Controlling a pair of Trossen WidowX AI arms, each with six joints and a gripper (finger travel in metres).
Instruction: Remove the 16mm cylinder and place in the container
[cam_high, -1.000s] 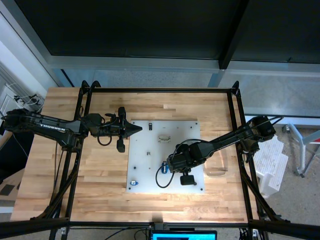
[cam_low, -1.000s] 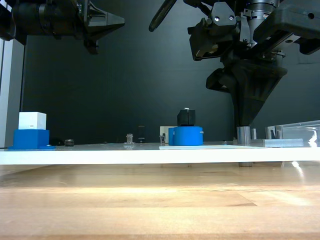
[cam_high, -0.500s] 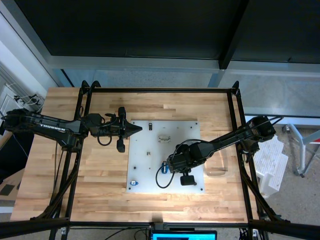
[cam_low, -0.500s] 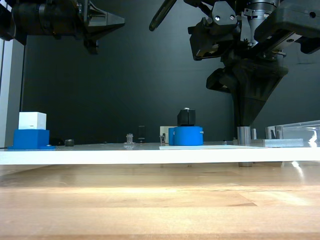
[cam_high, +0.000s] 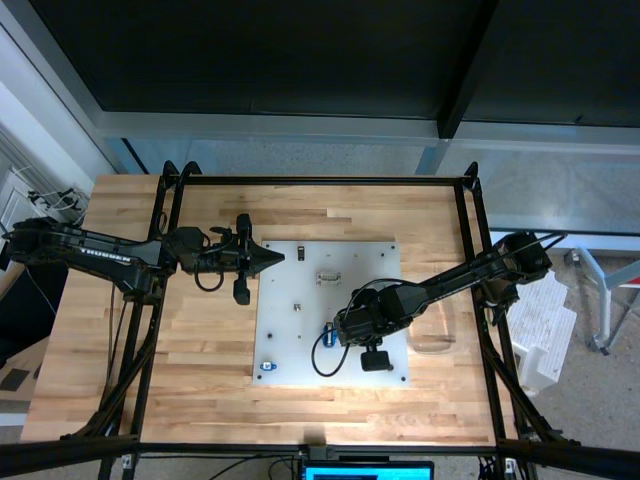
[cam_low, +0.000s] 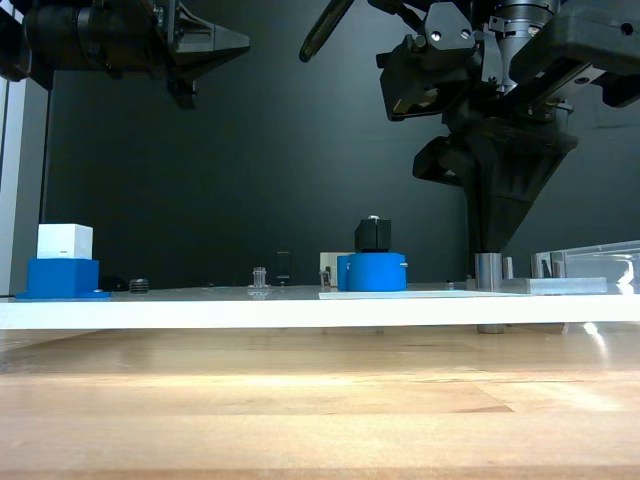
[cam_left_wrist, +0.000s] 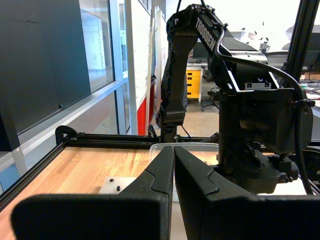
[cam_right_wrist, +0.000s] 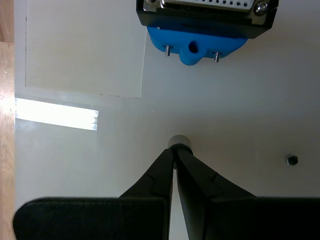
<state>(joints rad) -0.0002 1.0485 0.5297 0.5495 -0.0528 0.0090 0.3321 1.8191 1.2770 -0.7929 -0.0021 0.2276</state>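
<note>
The 16mm cylinder (cam_low: 487, 271) stands upright in the white board (cam_high: 300, 300), a short grey metal rod; the right wrist view looks down on its round top (cam_right_wrist: 178, 141). My right gripper (cam_low: 487, 247) hangs straight over it, fingers shut together, tips at or just above the rod's top; whether they touch it I cannot tell. Nothing is held between them. The container (cam_high: 438, 328), a clear tub, lies on the table just right of the board. My left gripper (cam_high: 277, 258) is shut and parked high at the board's left edge, holding nothing.
A blue connector piece (cam_right_wrist: 197, 48) with a black plug sits just beyond the cylinder. A blue block with a white cube (cam_low: 63, 265) stands at the board's near left corner. Small pegs (cam_low: 259, 277) stand mid-board. A black frame (cam_high: 320, 181) rings the table.
</note>
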